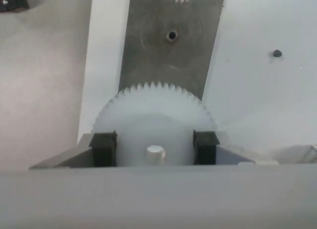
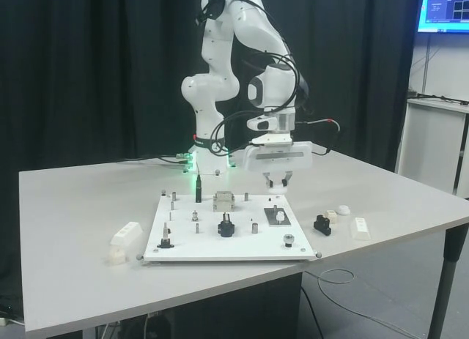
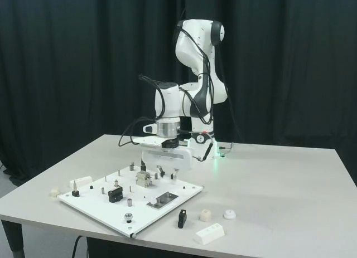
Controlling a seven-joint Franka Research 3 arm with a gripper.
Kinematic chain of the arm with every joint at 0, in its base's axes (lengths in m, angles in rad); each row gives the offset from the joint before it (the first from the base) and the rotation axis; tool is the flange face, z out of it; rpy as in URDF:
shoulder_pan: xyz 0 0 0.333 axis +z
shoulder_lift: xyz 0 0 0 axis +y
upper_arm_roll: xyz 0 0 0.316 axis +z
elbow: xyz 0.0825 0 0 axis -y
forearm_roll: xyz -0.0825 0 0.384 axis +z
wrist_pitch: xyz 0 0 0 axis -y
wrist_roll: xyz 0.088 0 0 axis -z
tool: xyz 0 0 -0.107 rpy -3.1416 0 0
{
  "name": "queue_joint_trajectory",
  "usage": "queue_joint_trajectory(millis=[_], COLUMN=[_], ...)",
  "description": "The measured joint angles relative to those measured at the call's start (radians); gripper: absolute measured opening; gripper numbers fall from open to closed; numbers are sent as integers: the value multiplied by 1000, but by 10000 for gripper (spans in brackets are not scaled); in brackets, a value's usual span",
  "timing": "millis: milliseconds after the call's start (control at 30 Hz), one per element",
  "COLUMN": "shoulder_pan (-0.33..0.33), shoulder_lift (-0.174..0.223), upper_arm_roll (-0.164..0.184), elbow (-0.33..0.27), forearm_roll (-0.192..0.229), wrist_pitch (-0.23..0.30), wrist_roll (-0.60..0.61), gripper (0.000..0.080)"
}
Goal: Place large gear.
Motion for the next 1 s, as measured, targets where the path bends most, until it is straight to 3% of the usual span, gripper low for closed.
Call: queue_joint_trajectory(millis=[333,600,1000], shoulder_pan=[22,50,94], shoulder_lift=[5,11,41], upper_arm_roll=[10,43,108], elbow=[-9,-23,-50], forearm_roll=[0,5,7], wrist_pitch=[0,5,82], wrist_roll=[0,7,92], gripper=[330,330,330])
